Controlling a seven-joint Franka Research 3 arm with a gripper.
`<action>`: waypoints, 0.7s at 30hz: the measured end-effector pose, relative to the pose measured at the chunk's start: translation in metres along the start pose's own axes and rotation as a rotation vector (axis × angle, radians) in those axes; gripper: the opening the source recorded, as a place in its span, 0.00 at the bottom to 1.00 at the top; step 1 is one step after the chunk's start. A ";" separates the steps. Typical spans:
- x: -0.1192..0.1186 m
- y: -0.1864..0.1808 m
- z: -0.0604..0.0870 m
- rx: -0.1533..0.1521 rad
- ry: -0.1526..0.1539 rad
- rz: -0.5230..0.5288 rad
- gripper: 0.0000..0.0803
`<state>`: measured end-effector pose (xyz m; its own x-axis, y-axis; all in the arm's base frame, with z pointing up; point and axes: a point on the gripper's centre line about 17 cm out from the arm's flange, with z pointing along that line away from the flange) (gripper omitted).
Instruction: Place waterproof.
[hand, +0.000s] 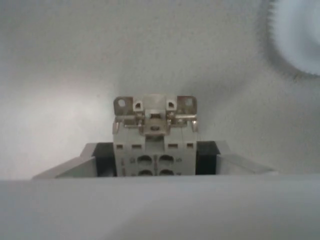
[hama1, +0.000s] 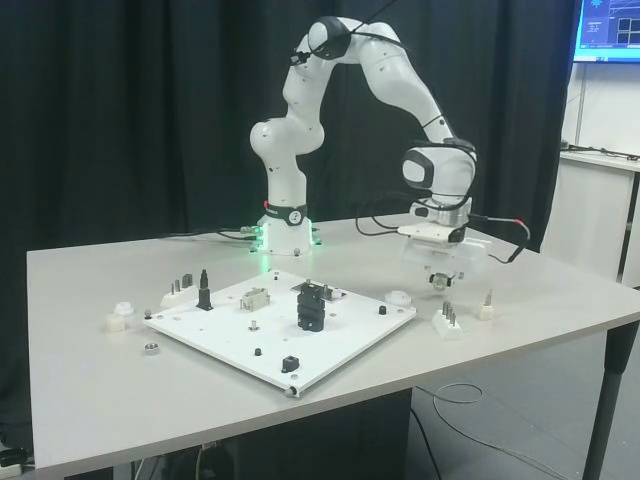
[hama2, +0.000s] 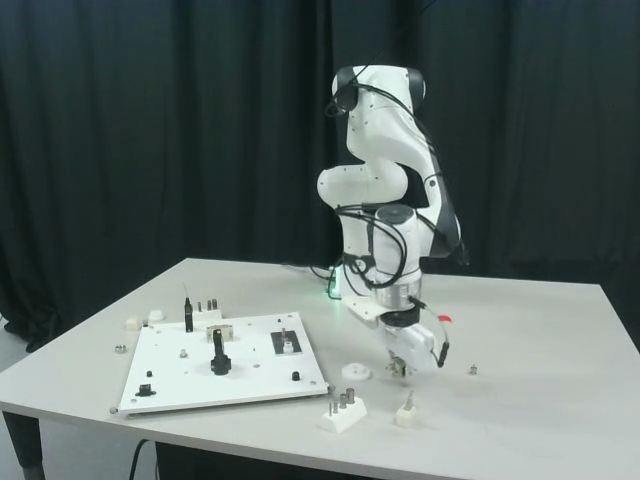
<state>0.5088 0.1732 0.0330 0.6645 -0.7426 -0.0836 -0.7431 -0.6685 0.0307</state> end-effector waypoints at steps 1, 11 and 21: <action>0.000 0.000 0.001 0.000 -0.003 0.004 0.39; 0.001 -0.001 0.010 0.004 -0.005 -0.022 0.39; 0.003 -0.005 0.007 0.008 0.002 -0.058 0.89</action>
<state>0.5142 0.1746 0.0251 0.7069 -0.7024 -0.0827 -0.7037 -0.7103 0.0179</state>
